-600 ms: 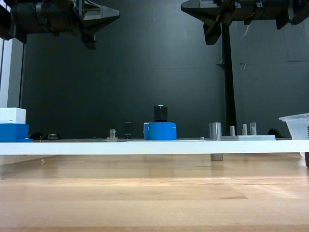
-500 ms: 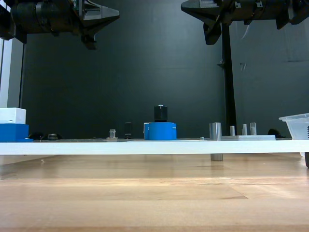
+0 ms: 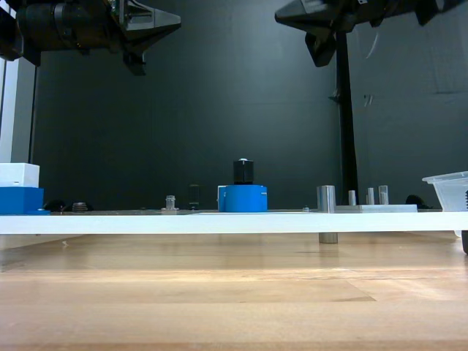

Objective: Pick the 16mm cylinder and place it in the container

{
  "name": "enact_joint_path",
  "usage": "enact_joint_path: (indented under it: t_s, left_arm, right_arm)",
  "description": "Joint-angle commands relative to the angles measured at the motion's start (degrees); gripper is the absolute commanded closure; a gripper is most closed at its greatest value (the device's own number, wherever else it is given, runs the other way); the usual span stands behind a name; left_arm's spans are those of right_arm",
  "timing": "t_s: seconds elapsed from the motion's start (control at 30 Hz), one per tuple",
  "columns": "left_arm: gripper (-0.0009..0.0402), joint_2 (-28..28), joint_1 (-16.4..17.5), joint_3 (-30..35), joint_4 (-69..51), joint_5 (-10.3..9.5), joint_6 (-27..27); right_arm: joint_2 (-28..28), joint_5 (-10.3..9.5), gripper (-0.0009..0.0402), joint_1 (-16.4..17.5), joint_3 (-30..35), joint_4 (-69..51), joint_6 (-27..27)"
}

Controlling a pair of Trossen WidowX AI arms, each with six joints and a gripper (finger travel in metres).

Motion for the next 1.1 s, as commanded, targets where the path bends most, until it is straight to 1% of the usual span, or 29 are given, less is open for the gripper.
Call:
enact_joint_path:
  t_s: [0.03,0.23,0.33,0.53,0.83,0.93,1.1]
  left_arm:
    - [0.0393,0.02,0.00,0.02,0.00,0.02,0.02]
    - [0.0393,0.02,0.00,0.02,0.00,0.02,0.02]
    - [0.0393,0.02,0.02,0.02,0.00,0.02,0.00]
    - [0.0393,0.02,0.02,0.02,0.00,0.02,0.00]
    - [0.0393,0.02,0.00,0.02,0.00,0.02,0.00]
    - [0.0393,0.02,0.02,0.02,0.00,0.00,0.02]
    - [0.0393,0.02,0.00,0.02,0.00,0.00,0.00]
  right_arm:
    - [0.07,0.04,0.0393,0.04,3.98,-11.54,0.02]
    - [0.48,0.17,0.0393,0.17,11.19,-29.24,0.28]
    - [1.20,0.26,0.0393,0.22,14.43,-35.80,0.20]
    - [4.68,1.11,0.0393,0.28,21.31,-48.94,-0.37]
    - [11.63,1.11,0.0393,0.52,32.00,-63.06,-0.66]
    - [14.16,1.07,0.0393,0.81,35.71,-67.36,-1.77]
    - [17.68,0.87,0.0393,1.84,39.91,-72.13,-2.21]
